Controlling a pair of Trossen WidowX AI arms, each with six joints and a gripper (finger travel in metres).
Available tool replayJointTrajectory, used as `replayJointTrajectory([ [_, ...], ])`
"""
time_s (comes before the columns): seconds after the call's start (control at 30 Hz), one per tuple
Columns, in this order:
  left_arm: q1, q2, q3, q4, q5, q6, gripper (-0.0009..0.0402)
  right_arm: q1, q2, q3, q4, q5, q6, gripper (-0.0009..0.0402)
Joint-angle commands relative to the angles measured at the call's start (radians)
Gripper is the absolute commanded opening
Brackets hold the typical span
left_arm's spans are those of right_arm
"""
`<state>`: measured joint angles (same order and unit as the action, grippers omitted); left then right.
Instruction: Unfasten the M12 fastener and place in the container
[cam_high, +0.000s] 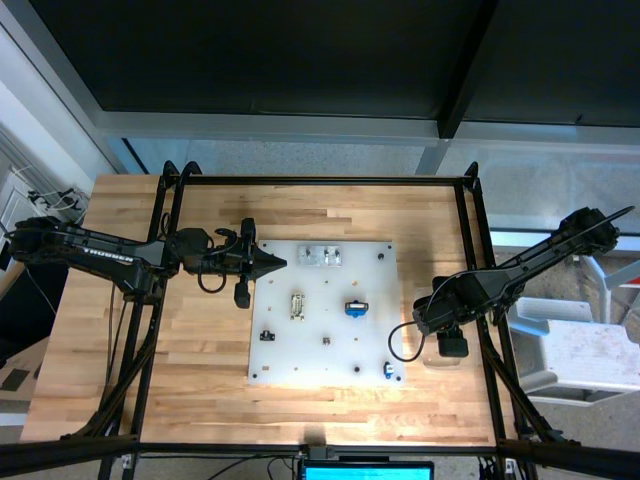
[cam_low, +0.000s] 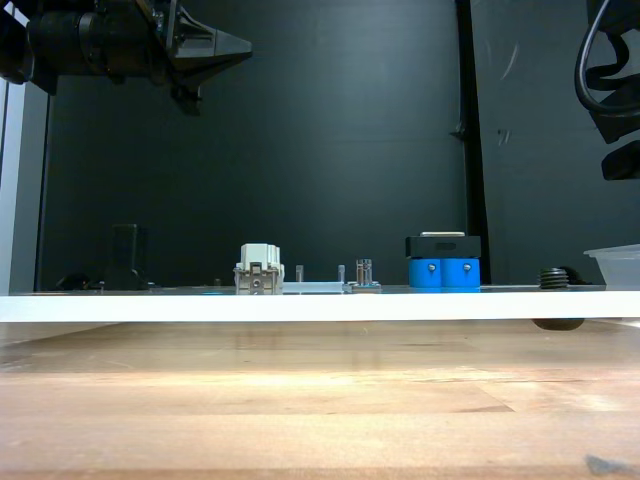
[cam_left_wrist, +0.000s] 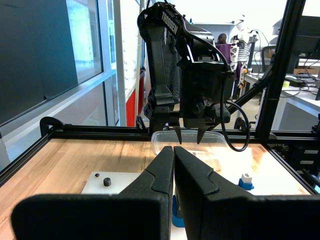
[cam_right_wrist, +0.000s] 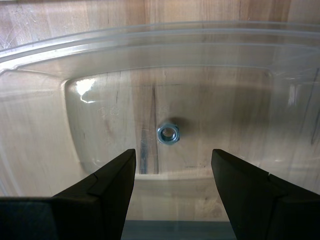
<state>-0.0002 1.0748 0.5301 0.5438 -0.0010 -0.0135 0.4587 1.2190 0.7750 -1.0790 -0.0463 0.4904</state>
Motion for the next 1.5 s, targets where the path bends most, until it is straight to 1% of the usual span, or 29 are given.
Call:
replayJointTrajectory([
  [0.03, 0.000, 0.000, 0.000, 0.000, 0.000, 0.000, 0.0000, 0.000, 0.000, 0.000, 0.000, 0.000, 0.000, 0.0211],
  [0.3, 0.000, 0.000, 0.000, 0.000, 0.000, 0.000, 0.0000, 0.000, 0.000, 0.000, 0.004, 0.000, 0.000, 0.0211],
  [0.7, 0.000, 0.000, 0.000, 0.000, 0.000, 0.000, 0.0000, 0.000, 0.000, 0.000, 0.074, 0.000, 0.000, 0.0211],
  [1.5, 0.000, 0.000, 0.000, 0.000, 0.000, 0.000, 0.0000, 0.000, 0.000, 0.000, 0.077, 0.000, 0.000, 0.0211],
])
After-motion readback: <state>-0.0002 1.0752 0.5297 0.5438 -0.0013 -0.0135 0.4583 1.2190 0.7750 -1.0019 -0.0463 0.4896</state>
